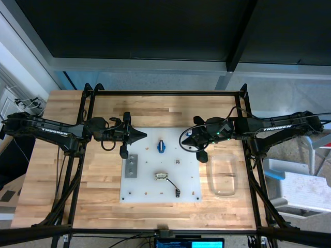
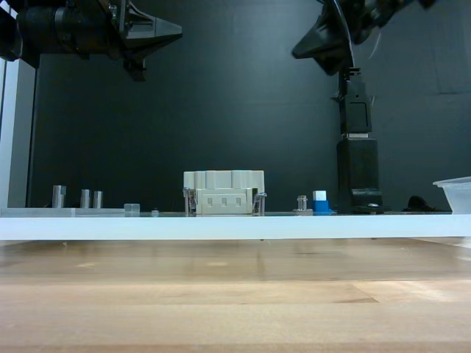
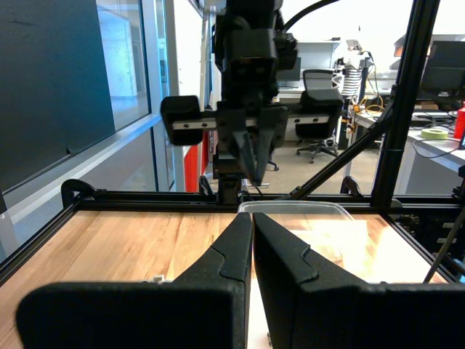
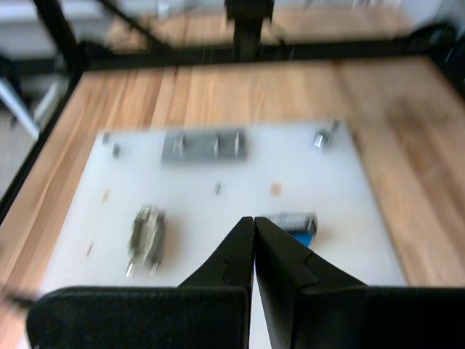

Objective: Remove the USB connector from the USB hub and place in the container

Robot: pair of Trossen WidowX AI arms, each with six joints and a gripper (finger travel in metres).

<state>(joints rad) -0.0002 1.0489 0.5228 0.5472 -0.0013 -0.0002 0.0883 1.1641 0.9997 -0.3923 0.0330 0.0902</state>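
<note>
Nothing of the job is done yet, by the look of it. The USB connector (image 1: 177, 193) lies on the white task board (image 1: 145, 191) near its front right corner. It's a thin black lead curling forward from the beige USB hub (image 1: 161, 176), with a small dark plug at its loose end, and the hub end looks seated to me. The clear container (image 1: 224, 196) sits on the wood just off the board's right edge, and I see nothing in it. The left gripper (image 1: 140, 135) hangs high above the board's back left corner, fingers pressed together on nothing. The right gripper (image 1: 190, 135) hovers high above the board's back right part, behind the hub, jaws likewise closed and empty; its own camera looks down past them at the board. So the whole lot remains: come down, pinch the lead, pull it free, carry it right, drop it in. That cable is slim and floppy, far thinner than the fingers, so I'd guess the grip wants care.
</note>
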